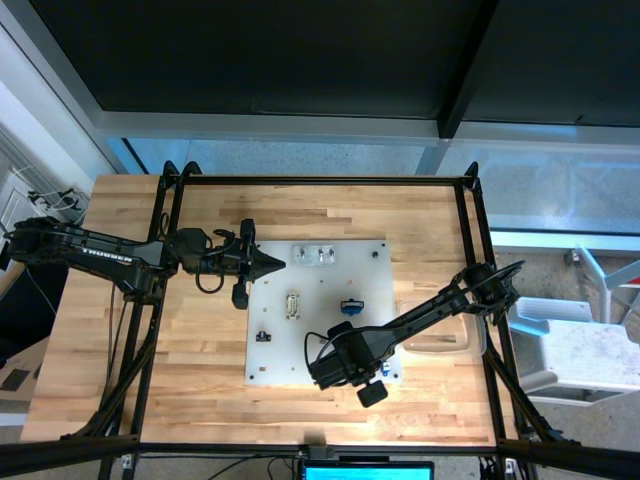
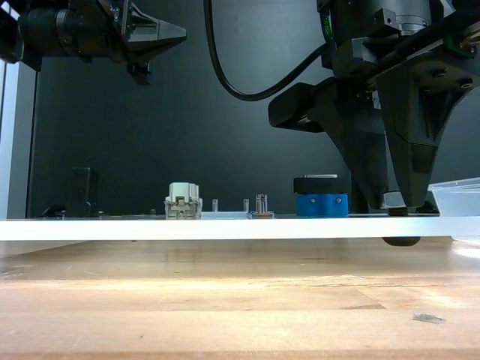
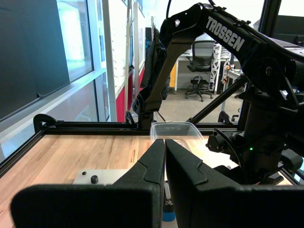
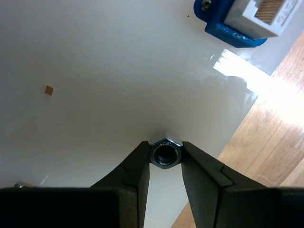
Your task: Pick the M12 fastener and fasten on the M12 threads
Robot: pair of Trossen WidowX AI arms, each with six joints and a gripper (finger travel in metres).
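The M12 fastener (image 4: 165, 153), a small silver hex nut with a dark centre hole, sits between my right gripper's fingertips just above the white board (image 4: 95, 95). The right gripper (image 4: 165, 154) is shut on it and points straight down near the board's near right edge (image 1: 378, 378). In the low view its fingers (image 2: 401, 202) reach down to board level and hide the stud, so I cannot tell whether the nut is on its stud. My left gripper (image 1: 275, 263) hangs high over the board's far left edge (image 2: 180, 31), shut and holding nothing (image 3: 165, 156).
A clear container (image 1: 440, 335) lies right of the board. On the board stand a blue block (image 1: 351, 306), a white connector (image 1: 293, 305), a silver post (image 2: 261, 204) and a black post (image 1: 375, 252) at the far right corner. A black frame rings the table.
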